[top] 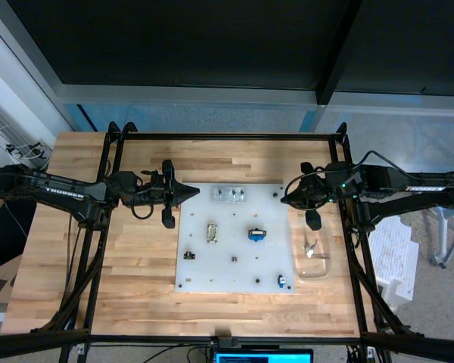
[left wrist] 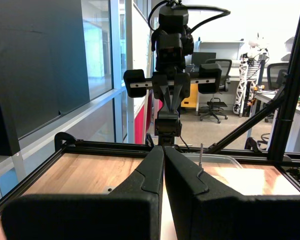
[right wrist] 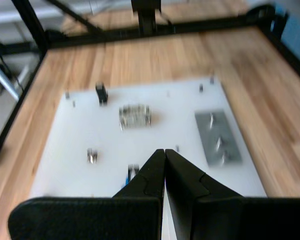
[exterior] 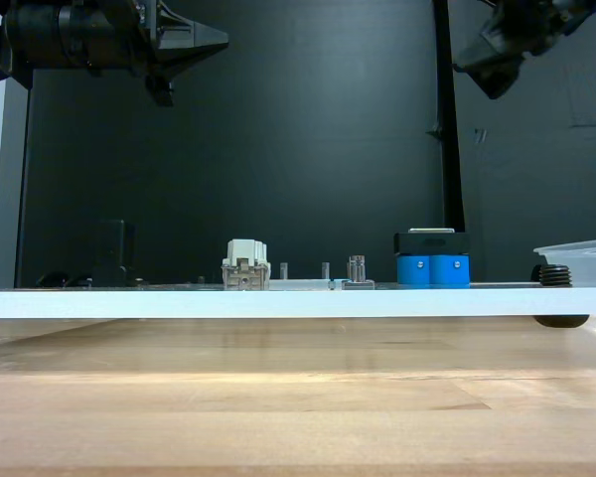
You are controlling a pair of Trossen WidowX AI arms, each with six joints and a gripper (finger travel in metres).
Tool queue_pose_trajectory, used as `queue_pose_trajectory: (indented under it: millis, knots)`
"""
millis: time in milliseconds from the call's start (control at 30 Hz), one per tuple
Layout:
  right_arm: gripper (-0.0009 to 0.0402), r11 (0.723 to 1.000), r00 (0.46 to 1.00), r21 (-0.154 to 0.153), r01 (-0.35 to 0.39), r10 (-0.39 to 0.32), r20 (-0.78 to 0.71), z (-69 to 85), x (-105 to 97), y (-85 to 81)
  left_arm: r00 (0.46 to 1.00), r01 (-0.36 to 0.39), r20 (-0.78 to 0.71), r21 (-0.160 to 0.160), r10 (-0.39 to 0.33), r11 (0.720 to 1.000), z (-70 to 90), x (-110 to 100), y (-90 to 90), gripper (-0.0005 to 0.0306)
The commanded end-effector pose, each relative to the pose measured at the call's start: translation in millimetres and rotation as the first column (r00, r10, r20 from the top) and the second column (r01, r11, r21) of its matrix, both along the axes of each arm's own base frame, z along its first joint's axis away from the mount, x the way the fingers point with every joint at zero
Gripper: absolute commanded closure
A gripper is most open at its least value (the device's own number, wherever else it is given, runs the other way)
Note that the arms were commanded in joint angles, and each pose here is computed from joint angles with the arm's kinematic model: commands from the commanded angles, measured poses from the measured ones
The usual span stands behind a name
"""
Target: Pick the RJ45 connector and install on taskboard
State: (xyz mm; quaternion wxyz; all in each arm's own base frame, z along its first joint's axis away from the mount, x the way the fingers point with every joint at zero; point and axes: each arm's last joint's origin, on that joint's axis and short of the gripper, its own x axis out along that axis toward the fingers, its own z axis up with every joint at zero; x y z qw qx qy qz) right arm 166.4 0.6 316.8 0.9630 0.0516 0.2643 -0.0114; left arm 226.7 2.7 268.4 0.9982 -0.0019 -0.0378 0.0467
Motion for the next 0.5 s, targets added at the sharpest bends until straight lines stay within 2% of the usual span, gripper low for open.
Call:
queue_pose_trajectory:
  millis: [33,267,500]
  knots:
    - [0.0393,1.0,0.996,-0.001,-0.003,0.003,-0.085,3.7,-8,0.5,1.0,0.0,0.001,0.0,0.0,1.0,0.2,0,0.1,0.03]
    - [0.0393,1.0,0.967,-0.003,-0.011,0.01,-0.253,11.1,-26,1.3,1.0,0.0,0.0,0.0,0.0,1.0,0.1,0,0.0,0.03]
    - [0.0393,0.999,0.917,0.007,-0.046,0.045,-0.397,5.6,-39,7.5,1.0,0.0,0.001,0.0,0.0,1.0,0.2,0,0.0,0.03]
